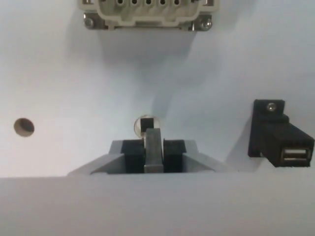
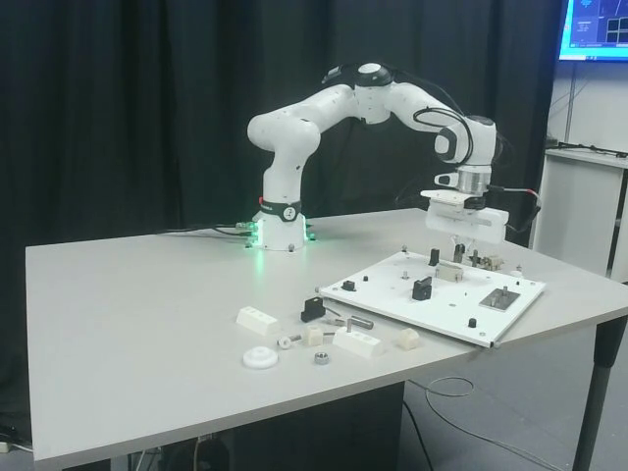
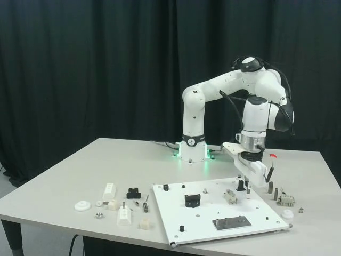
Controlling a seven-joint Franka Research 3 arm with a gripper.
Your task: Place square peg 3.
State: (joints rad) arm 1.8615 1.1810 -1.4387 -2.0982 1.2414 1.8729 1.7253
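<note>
Grey square peg [image 1: 153, 150] sits clamped between the tool [image 1: 153, 156] fingers, its tip over a round hole [image 1: 145, 125] in the white board [image 1: 74, 88]

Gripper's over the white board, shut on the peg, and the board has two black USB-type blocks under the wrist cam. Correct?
Not quite: the wrist view shows only one black USB-type block on the white board; the other fitting there is a multi-pin connector. The rest holds: the gripper is over the board, shut on the peg.
</note>
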